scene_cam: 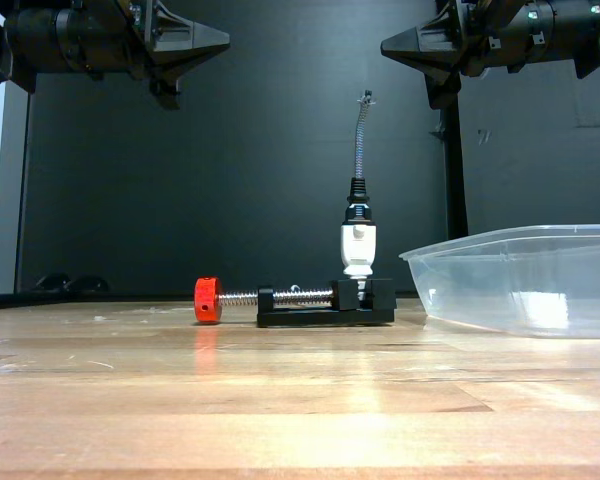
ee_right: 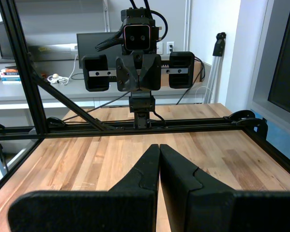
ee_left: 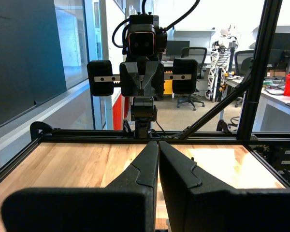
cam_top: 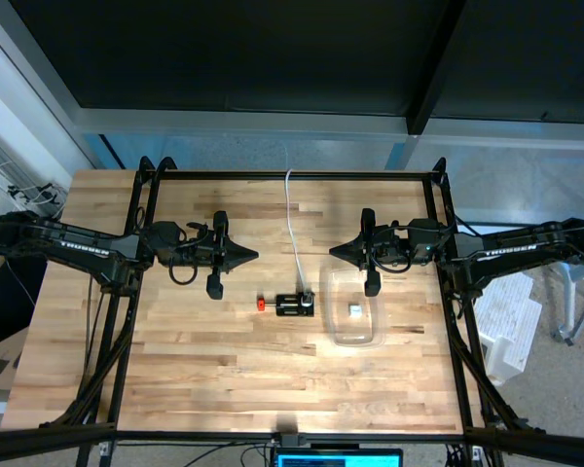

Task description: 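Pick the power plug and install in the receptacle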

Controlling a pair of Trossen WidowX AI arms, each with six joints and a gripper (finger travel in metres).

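The receptacle (scene_cam: 358, 245) is a small white socket standing upright, clamped in a black vise (scene_cam: 325, 302) with a red knob (scene_cam: 207, 300). Its thin white cable (cam_top: 293, 224) runs toward the table's far edge. The vise (cam_top: 295, 305) sits mid-table. The power plug does not show in any view. My left gripper (cam_top: 253, 256) hovers shut, high above the table and left of the vise, pointing right. Facing it from the right, my right gripper (cam_top: 333, 251) is also shut. Both wrist views show closed fingers, left gripper (ee_left: 158, 143) and right gripper (ee_right: 159, 146), holding nothing.
A clear plastic tray (cam_top: 370, 336) lies right of the vise with a tiny white cube (cam_top: 354, 309) inside. In the low view the tray (scene_cam: 520, 280) is near the right. A black frame rail (cam_top: 292, 176) borders the wooden table's far side.
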